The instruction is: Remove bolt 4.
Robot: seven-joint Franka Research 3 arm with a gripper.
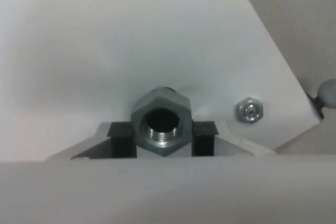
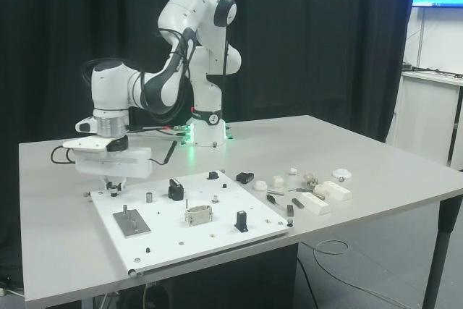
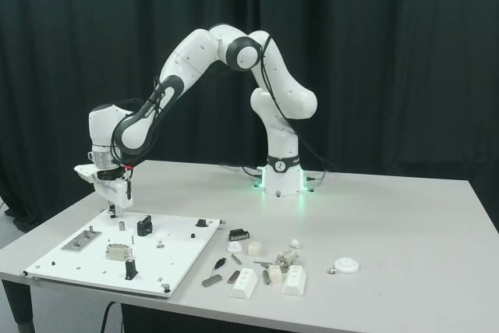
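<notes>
In the wrist view a grey hexagonal bolt head (image 1: pixel 160 123) with a threaded hollow stands on the white board (image 1: pixel 105 51). My gripper (image 1: pixel 161 141) has its two black fingers (image 1: pixel 122 140) pressed against the bolt's opposite sides, shut on it. In both room views the gripper (image 2: pixel 113 183) (image 3: pixel 114 208) hangs low over the far left corner of the white board (image 2: pixel 217 240) (image 3: pixel 78 267). The bolt itself is hidden by the hand in those views.
A small hex screw (image 1: pixel 248 111) sits near the board's corner. The board also carries a black block (image 2: pixel 175 189), a grey metal plate (image 2: pixel 131 222), a connector housing (image 2: pixel 197 214) and a black clip (image 2: pixel 241 221). Several loose parts (image 2: pixel 318 195) lie on the table to its right.
</notes>
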